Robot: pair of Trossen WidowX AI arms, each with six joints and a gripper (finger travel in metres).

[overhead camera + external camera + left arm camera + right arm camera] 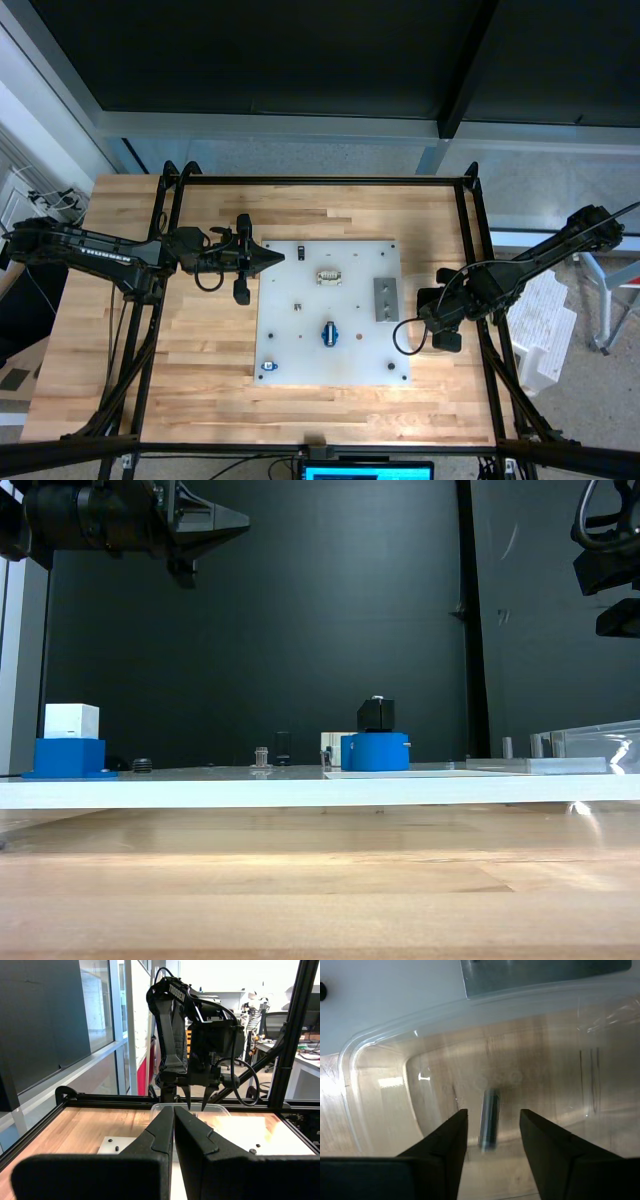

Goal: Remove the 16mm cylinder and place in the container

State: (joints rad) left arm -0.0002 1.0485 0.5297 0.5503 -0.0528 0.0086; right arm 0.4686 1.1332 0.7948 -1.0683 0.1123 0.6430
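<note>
Right gripper (493,1111) was found hovering over the container (350,1049), jaws spread wide, nothing held. The 16mm cylinder (489,1121) was seen lying on its side on the tub floor, right under the gap between the fingers and touched by neither. Whether it was at rest or rolling could not be told. The container was set just beside the right edge of the white board (300,340), near the grey block (386,297).

Left gripper (277,257) was held high over the board's left edge, fingers pressed together, nothing gripped. It was judged parked.

Step in hand was judged to be the release, and it was essentially done: peg off the board and inside the tub. Only a clean exit was left.

How that was best done:
- jaws kept spread, no re-closing near the peg
- wrist lifted straight up, with no sideways travel until the fingertips were clear of the rim
- tub wall not to be clipped; the thin clear plastic was judged light and easily dragged or tipped
- some roll was expected from a round peg, so it was to be confirmed at rest inside the walls before the arm was sent home
</note>
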